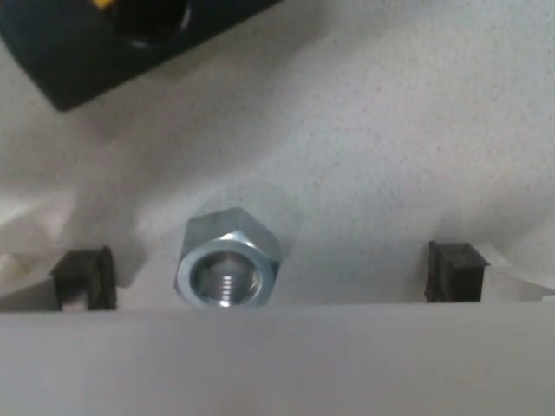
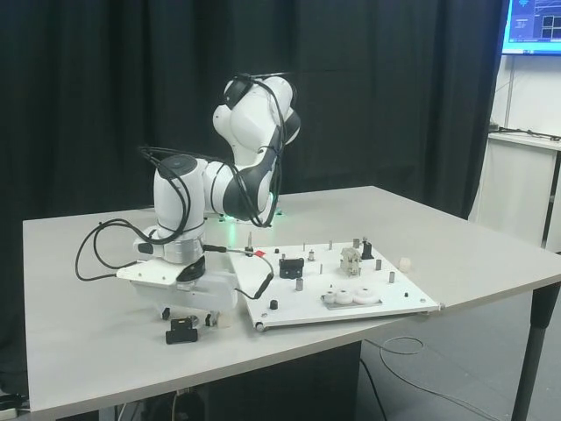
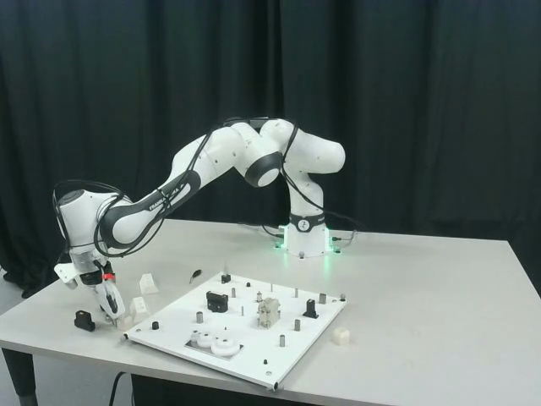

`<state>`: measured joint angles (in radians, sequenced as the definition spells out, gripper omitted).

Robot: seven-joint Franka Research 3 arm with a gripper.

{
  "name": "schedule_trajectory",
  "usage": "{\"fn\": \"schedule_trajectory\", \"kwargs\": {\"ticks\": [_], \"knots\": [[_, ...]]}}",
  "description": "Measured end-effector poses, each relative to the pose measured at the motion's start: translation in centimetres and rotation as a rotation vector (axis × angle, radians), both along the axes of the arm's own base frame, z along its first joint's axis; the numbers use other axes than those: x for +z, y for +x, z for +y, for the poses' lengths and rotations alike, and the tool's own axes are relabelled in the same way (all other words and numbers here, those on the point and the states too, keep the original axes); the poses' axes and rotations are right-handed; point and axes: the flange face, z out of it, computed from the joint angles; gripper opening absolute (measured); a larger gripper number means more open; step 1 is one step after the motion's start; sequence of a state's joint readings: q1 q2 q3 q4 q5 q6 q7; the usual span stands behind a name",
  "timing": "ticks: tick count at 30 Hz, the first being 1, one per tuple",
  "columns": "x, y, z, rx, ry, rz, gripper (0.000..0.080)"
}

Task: Pick bolt 4.

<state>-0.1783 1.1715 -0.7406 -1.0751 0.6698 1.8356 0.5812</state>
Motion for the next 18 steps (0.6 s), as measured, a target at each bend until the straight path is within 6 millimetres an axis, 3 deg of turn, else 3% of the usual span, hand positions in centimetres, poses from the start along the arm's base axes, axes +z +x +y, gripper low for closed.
{"fn": "schedule_trajectory", "kwargs": {"ticks": [10, 11, 15, 16, 18], "knots": [[0.00, 0.06, 0.13, 0.025, -0.001, 0.005, 0.0800], [0.00, 0.08, 0.15, 0.021, -0.002, 0.005, 0.0690], [-0.02, 0.16, 0.27, -0.008, -0.004, 0.005, 0.0690], [-0.03, 0.20, 0.33, -0.015, -0.004, 0.005, 0.0490], [-0.04, 0.27, 0.42, -0.024, -0.003, 0.004, 0.0490]]}}
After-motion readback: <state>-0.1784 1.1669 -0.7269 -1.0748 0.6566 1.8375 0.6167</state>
